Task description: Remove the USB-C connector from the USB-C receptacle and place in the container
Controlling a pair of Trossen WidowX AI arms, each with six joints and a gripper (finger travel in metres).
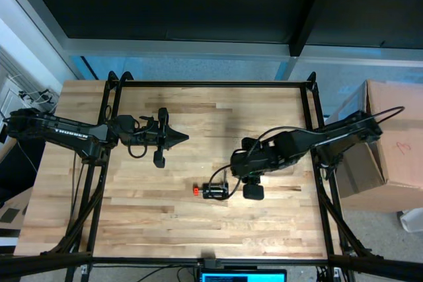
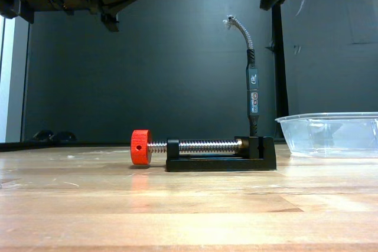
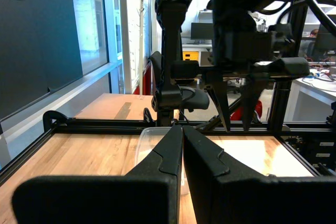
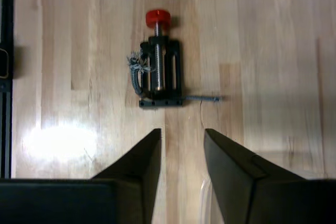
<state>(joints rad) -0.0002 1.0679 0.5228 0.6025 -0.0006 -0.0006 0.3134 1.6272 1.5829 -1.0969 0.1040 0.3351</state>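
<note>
The USB-C connector stands upright in its receptacle at the right end of a small black vise with a red knob. Its frayed cable stub curves up and left. From above, the vise and cable lie beyond my right gripper, which hangs open high over the table, touching nothing. In the high view the right gripper hovers just behind the vise. My left gripper is shut and empty, raised at centre-left. A clear plastic container rests to the right of the vise.
A black frame borders the wooden table. A cardboard box stands off the table's right side. In the left wrist view the shut left fingers point at the right arm's open gripper across the table.
</note>
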